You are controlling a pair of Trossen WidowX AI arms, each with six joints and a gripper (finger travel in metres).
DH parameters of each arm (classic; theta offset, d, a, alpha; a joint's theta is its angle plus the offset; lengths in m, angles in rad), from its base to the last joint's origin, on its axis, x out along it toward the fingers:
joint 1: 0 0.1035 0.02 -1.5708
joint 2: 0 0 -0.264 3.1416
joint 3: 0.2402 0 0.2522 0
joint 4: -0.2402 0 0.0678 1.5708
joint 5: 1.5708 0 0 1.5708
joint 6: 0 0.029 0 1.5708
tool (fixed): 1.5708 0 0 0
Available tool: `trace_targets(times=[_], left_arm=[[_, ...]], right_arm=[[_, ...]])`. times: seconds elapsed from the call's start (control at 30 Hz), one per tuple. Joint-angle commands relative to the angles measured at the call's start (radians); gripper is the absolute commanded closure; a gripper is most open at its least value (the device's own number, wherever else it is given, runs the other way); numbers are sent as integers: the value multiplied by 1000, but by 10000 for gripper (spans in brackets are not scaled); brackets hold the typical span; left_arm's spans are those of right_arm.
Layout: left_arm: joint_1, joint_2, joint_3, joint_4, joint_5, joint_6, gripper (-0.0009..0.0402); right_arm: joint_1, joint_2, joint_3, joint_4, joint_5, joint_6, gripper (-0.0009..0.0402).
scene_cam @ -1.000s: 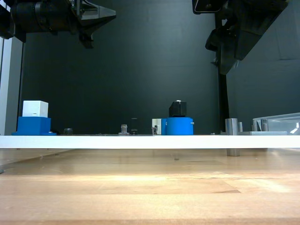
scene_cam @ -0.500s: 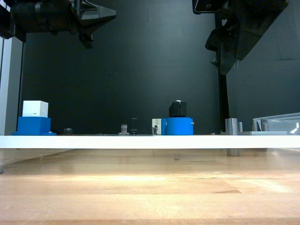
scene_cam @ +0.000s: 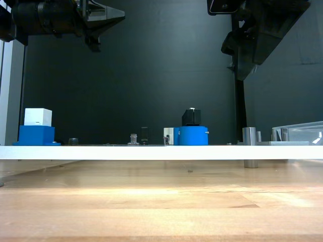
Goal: Pick the 16mm cylinder and place it in the taskboard
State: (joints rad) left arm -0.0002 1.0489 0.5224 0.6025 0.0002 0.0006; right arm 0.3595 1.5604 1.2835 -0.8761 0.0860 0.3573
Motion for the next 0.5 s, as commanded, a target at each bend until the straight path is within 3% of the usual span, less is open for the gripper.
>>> trace_targets(times=[0.03,0.5], left_arm=[[0,0,0,0,0,0,393],[0,0,0,0,0,0,393]], right_arm=[[0,1,0,1,0,0,162],[0,1,0,7,0,0,162]])
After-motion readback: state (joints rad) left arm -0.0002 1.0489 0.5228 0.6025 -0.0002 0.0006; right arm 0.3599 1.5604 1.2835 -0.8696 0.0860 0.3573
